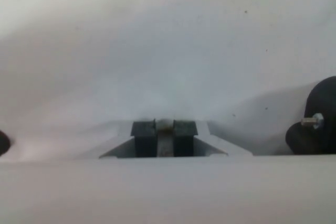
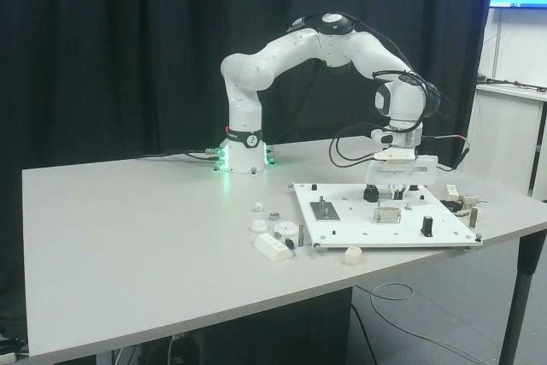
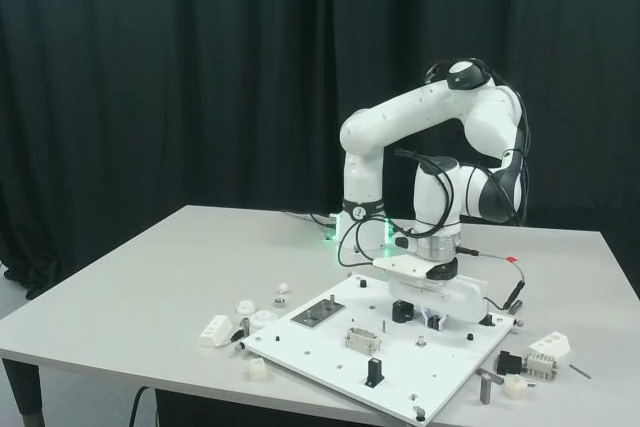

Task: Remove square peg 2.

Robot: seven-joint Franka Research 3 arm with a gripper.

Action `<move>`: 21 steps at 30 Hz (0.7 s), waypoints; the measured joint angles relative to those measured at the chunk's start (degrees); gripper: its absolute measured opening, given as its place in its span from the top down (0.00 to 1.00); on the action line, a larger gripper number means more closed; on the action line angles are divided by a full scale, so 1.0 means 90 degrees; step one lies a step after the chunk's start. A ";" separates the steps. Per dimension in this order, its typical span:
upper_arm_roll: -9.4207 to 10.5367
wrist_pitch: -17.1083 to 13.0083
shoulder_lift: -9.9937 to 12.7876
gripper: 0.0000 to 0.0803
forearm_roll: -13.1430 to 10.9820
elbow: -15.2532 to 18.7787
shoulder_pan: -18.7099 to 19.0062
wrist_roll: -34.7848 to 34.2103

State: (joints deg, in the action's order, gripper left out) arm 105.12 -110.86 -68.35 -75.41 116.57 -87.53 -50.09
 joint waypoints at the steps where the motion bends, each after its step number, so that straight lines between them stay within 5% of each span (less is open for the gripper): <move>1: -0.0006 0.0009 0.0002 0.92 0.0000 0.0000 0.0000 0.0000; 21: -0.0329 0.0351 0.0007 0.92 0.0033 0.0031 0.0087 0.0000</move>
State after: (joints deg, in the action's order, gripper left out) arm 102.16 -107.70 -68.29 -75.11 116.85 -86.74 -50.09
